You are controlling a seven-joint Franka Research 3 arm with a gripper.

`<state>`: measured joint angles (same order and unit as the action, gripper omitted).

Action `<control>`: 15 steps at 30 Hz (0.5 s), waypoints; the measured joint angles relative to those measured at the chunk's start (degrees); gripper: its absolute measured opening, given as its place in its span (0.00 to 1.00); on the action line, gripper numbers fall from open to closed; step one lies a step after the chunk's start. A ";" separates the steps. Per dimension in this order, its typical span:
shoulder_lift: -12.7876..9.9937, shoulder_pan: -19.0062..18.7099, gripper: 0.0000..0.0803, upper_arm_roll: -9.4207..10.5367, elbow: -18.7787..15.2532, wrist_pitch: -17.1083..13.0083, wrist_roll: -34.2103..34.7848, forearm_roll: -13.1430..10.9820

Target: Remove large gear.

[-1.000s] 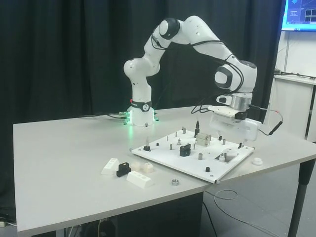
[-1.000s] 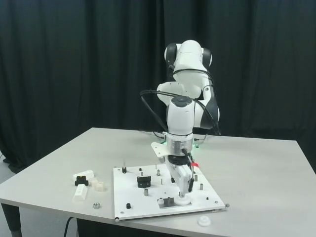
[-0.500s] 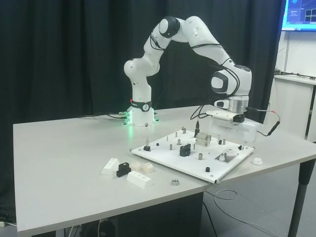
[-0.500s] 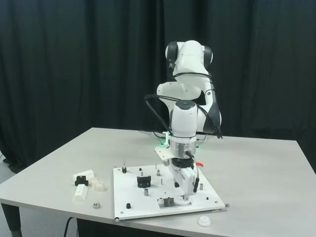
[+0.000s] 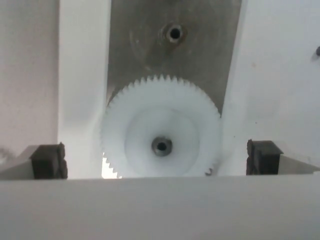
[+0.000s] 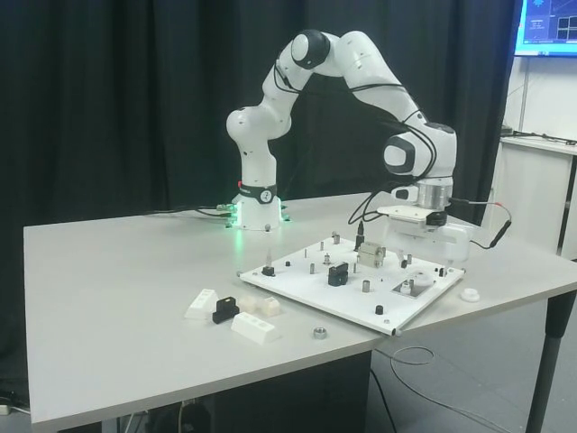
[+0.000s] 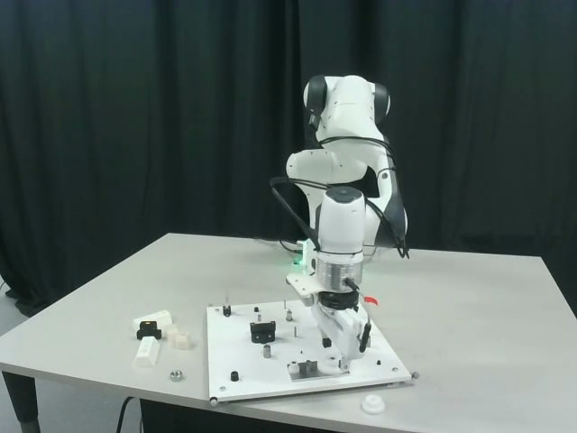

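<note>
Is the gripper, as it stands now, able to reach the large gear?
Probably yes. In the wrist view the large gear lies directly below the gripper, between its open jaws, and nothing blocks either side.

One large gear [image 5: 161,135], one board [image 6: 352,287]

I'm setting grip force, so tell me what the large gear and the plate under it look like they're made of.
The large gear looks like white plastic, matte, with evenly moulded teeth and a dark centre bore. The grey plate beneath it looks like brushed metal, with faint circular scuffs, though painted board cannot be ruled out. The gripper pads look like black rubber.
</note>
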<state>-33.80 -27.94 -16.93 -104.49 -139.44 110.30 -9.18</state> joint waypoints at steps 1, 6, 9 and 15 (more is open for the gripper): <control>0.03 -0.02 1.00 0.00 -0.13 -0.24 0.00 0.00; 0.22 -0.05 1.00 0.00 -0.71 -1.20 0.00 0.00; 0.24 -0.05 1.00 -0.01 -0.77 -1.43 0.00 0.00; 0.24 -0.03 1.00 -0.05 -1.00 -1.92 0.00 0.06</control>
<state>-33.55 -27.97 -16.98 -105.49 -141.36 110.30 -9.12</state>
